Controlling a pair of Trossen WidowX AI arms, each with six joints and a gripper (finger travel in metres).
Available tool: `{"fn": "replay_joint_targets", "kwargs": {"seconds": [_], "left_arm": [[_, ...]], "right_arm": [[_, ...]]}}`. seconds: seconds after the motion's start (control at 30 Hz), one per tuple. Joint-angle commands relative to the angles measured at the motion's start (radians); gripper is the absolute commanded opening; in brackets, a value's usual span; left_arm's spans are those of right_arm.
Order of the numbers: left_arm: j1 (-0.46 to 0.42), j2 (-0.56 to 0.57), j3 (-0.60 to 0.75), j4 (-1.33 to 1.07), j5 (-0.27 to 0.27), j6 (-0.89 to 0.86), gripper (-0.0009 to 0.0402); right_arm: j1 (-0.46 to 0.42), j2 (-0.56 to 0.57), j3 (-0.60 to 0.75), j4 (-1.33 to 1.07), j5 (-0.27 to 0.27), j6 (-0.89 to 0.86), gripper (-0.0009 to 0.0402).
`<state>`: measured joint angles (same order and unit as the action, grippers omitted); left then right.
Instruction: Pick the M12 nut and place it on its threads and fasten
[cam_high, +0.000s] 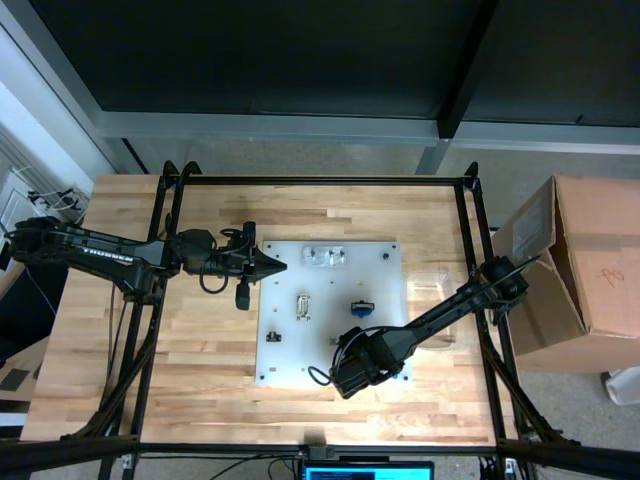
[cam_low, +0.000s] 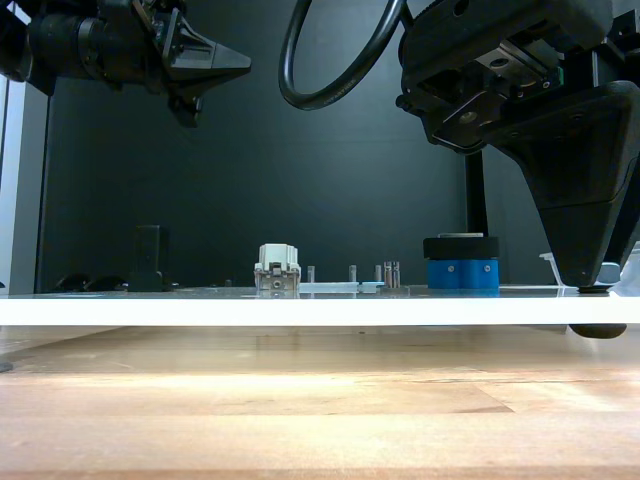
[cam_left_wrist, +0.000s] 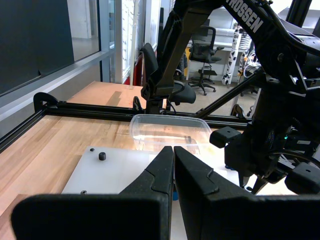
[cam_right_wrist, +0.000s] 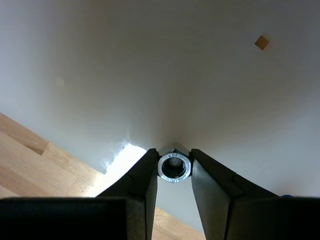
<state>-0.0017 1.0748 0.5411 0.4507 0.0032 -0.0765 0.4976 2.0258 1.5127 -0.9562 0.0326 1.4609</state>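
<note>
M12 nut (cam_right_wrist: 174, 167) gripped in right claw (cam_right_wrist: 173, 153) (low, near edge of board (cam_right_wrist: 200, 75)), left claw (cam_left_wrist: 173, 149) closed, aloft.

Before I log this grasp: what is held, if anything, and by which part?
The right gripper, low over the board, clamps the silver nut by opposite flats; the left gripper, raised far-left, holds nothing.

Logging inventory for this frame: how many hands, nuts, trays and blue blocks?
hands: 2, left hand over the board's far left edge, right hand low at its near right edge
silver nut: 1, held in the right hand
clear tray: 1
blue block: 1
Total: 5
</note>
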Motion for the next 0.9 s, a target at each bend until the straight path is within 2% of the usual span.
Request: {"fn": "replay_joint_targets", "kwargs": {"seconds": [0.03, 0.23, 0.67, 0.9], "left_arm": [[0.000, 0.000, 0.000, 0.000, 0.000, 0.000, 0.0000], [0.000, 0.000, 0.000, 0.000, 0.000, 0.000, 0.0000], [0.000, 0.000, 0.000, 0.000, 0.000, 0.000, 0.0000], [0.000, 0.000, 0.000, 0.000, 0.000, 0.000, 0.0000]], "right_arm": [[0.000, -0.001, 0.000, 0.001, 0.002, -0.028, 0.0000], [0.000, -0.001, 0.000, 0.002, 0.002, -0.040, 0.0013], [0.000, -0.005, 0.003, 0.007, 0.000, -0.053, 0.0161], [0.000, -0.009, 0.027, -0.011, 0.002, -0.057, 0.0218]]}}
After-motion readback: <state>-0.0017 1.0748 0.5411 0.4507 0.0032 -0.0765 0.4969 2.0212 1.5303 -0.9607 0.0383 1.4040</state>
